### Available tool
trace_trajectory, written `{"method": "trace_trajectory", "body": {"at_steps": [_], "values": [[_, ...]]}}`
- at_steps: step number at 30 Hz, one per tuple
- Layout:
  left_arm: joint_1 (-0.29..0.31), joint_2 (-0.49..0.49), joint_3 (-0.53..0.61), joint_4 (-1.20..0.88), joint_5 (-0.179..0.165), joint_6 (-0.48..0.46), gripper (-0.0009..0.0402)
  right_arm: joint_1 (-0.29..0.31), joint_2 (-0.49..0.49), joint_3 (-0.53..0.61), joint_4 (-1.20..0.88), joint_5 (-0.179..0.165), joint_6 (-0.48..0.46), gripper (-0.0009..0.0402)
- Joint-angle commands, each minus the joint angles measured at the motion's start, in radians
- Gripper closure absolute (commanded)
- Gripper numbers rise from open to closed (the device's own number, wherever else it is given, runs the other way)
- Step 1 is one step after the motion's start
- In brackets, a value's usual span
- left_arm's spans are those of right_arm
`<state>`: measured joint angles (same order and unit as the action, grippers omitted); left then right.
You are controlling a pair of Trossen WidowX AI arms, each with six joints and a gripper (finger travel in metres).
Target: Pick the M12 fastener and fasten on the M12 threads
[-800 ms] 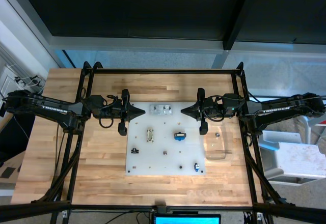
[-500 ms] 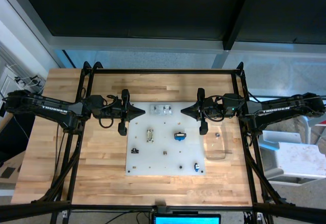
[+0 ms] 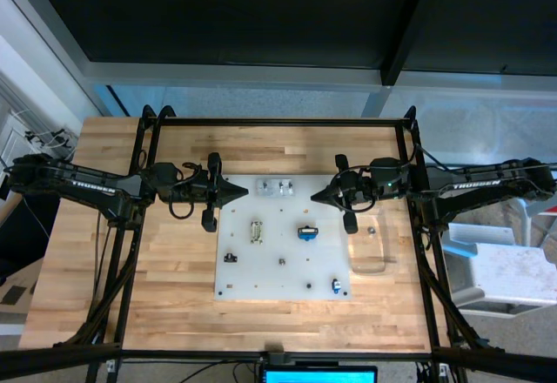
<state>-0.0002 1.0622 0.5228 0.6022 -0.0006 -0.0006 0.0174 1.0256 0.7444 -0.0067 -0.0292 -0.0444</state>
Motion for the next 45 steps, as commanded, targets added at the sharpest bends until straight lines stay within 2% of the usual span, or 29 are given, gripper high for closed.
{"method": "trace_trajectory", "body": {"at_steps": [1, 4, 13, 24, 35, 41, 42, 45], "values": [[0.000, 0.000, 0.000, 0.000, 0.000, 0.000, 0.0393, 0.000, 0.000, 0.062, -0.174, -0.003, -0.045, 0.0393], [0.000, 0.000, 0.000, 0.000, 0.000, 0.000, 0.0393, 0.000, 0.000, 0.121, -0.353, -0.019, -0.095, 0.0393], [0.000, 0.000, 0.000, 0.000, 0.000, 0.000, 0.0393, 0.000, 0.034, 0.291, -0.822, -0.025, -0.262, 0.0393], [0.000, 0.000, 0.000, 0.000, 0.000, 0.000, 0.0393, 0.000, 0.107, 0.356, -1.202, -0.021, -0.512, 0.0393], [0.000, 0.000, 0.000, 0.000, 0.000, 0.000, 0.0393, 0.005, 0.147, 0.293, -1.294, -0.016, -0.698, 0.0393], [0.000, 0.000, 0.000, 0.000, 0.000, 0.000, 0.0393, 0.021, 0.149, 0.247, -1.268, -0.012, -0.705, 0.0393], [0.000, 0.000, 0.000, 0.000, 0.000, 0.000, 0.0393, 0.029, 0.149, 0.237, -1.266, -0.009, -0.705, 0.0393], [0.000, 0.000, 0.000, 0.000, 0.000, 0.000, 0.0393, 0.066, 0.149, 0.210, -1.263, 0.035, -0.705, 0.0393]]}}
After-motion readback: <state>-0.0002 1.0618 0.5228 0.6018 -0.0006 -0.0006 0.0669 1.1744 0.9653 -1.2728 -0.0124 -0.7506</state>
